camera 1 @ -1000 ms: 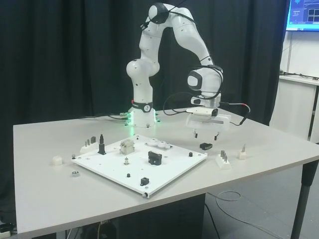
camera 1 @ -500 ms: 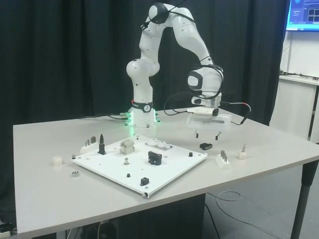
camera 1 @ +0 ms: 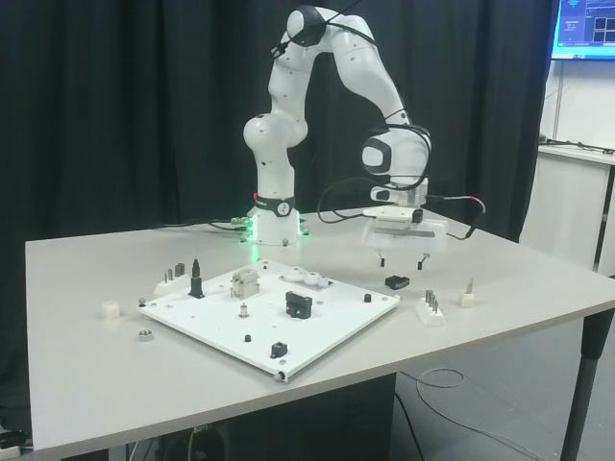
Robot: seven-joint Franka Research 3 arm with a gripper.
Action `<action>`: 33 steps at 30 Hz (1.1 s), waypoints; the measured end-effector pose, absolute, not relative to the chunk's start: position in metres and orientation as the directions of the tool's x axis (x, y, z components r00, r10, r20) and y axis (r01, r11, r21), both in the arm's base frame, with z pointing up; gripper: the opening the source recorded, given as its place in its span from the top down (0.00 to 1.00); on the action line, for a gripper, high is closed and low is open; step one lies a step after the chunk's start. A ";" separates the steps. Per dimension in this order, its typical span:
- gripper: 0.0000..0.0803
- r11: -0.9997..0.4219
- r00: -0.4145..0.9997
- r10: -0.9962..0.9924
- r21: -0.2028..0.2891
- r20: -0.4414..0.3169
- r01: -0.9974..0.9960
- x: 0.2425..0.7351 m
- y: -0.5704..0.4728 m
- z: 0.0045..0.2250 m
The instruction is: Pick Ethernet.
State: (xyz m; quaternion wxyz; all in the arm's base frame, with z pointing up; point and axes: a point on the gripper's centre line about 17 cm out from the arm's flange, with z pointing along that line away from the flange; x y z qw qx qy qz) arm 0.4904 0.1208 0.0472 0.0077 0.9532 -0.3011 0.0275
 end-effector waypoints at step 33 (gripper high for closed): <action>0.00 -0.813 0.801 -0.580 -0.166 0.149 -0.558 0.575 0.229 0.084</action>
